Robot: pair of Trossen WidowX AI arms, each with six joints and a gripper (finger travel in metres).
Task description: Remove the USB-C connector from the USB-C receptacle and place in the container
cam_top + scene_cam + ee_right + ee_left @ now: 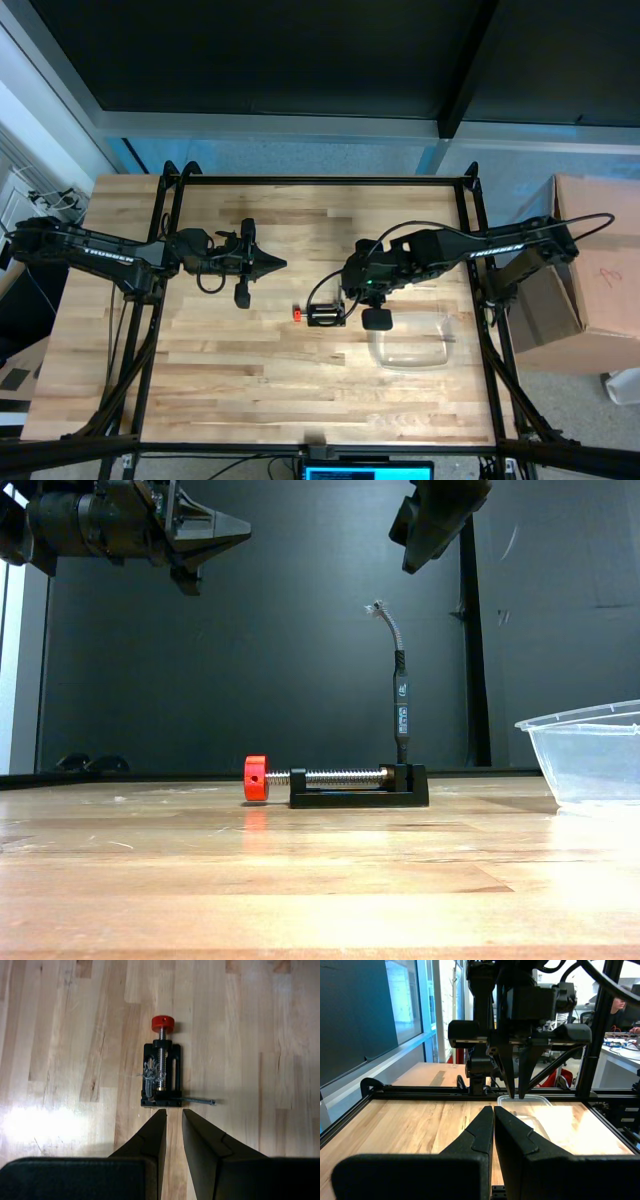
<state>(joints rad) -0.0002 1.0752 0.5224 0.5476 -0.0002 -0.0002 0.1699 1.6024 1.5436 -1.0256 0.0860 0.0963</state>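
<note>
The USB-C connector [402, 705] is seated in the USB-C receptacle [404, 770], which is clamped in a small vise [360, 786] with a red knob [256, 778] near the middle of the surface [250, 380]. The connector stands upright, with its long axis vertical, and a short frayed cable stub curves off its upper end. My right fingers [155, 1132] hang almost directly above the connector, pointing down. They are spread by a narrow gap, hold nothing, and are clear of the stub. My left fingers [480, 1132] are pressed together, empty, and held high over the left half of the surface, pointing toward the right arm and well apart from the vise. The right arm is therefore the nearer one. In my judgement, the coming move calls for a straight descent to pinch the connector body, followed by a pull along the vertical axis. The container [590, 750] sits just beyond the vise, toward the right edge.
</note>
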